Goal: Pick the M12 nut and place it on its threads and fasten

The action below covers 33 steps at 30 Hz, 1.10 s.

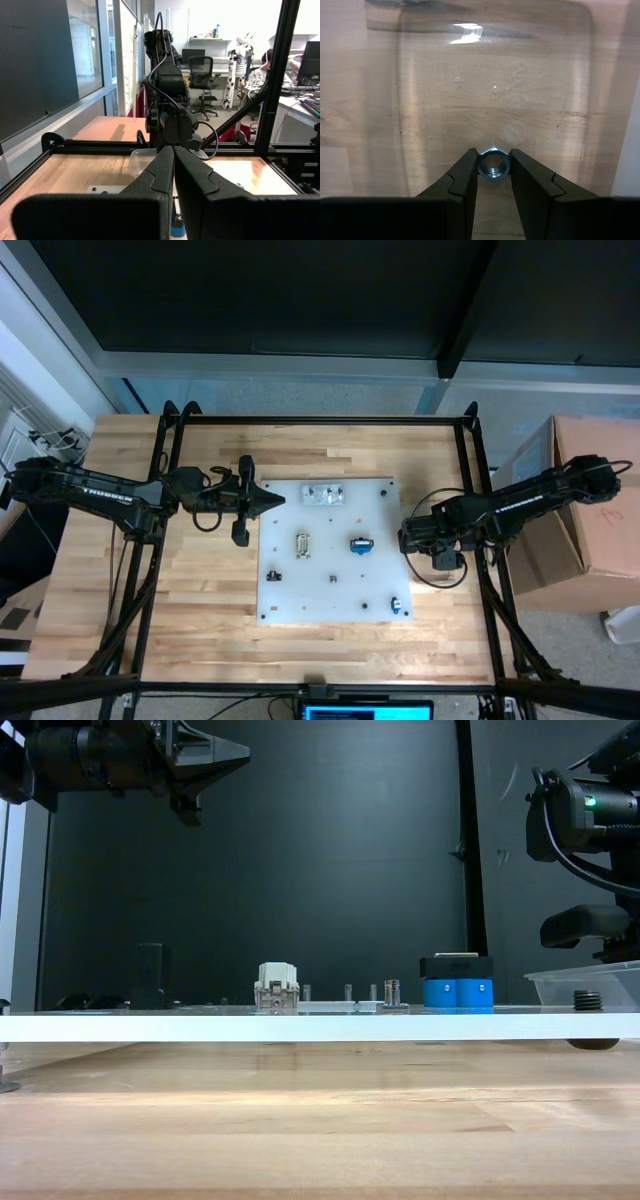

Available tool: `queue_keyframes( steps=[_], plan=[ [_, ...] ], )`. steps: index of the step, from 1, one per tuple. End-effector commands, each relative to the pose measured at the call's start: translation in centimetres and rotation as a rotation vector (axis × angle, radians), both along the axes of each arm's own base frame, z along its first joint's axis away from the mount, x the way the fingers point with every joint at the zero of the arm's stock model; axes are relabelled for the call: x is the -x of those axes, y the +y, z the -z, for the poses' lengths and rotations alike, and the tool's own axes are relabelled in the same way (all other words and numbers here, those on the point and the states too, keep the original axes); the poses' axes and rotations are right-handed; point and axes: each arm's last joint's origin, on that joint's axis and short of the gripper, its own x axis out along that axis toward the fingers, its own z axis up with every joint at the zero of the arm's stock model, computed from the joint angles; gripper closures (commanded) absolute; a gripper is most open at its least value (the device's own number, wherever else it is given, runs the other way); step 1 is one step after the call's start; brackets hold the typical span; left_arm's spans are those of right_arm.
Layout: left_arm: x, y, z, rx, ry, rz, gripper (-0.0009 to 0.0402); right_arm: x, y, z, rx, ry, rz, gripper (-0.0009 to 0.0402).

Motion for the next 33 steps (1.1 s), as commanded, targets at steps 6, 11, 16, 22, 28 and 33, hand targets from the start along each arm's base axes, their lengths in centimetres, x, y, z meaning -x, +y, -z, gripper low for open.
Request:
queue_keyframes(
  steps=[6,11,16,22,28,33],
  plan=[
    [0.0,0.0,0.0,0.0,0.0,0.0,0.0393,-0.7,0.2,-2.0,-0.004,0.0,0.072,0.0365],
    [0.0,0.0,0.0,0.0,0.0,0.0,0.0393,-0.8,0.3,-4.3,0.005,0.043,0.067,0.0365],
    [0.0,0.0,0.0,0.0,0.0,0.0,0.0393,-1.4,0.7,-6.9,0.009,0.059,0.051,0.0365],
    [0.0,0.0,0.0,0.0,0.0,0.0,0.0393,-2.8,1.7,-9.1,0.011,0.06,0.016,0.0366],
    [0.0,0.0,0.0,0.0,0.0,0.0,0.0393,-4.8,3.7,-10.0,0.01,0.052,-0.049,0.0366],
    [0.0,0.0,0.0,0.0,0.0,0.0,0.0393,-7.2,6.0,-10.1,0.008,0.045,-0.072,0.0366]
  ],
)
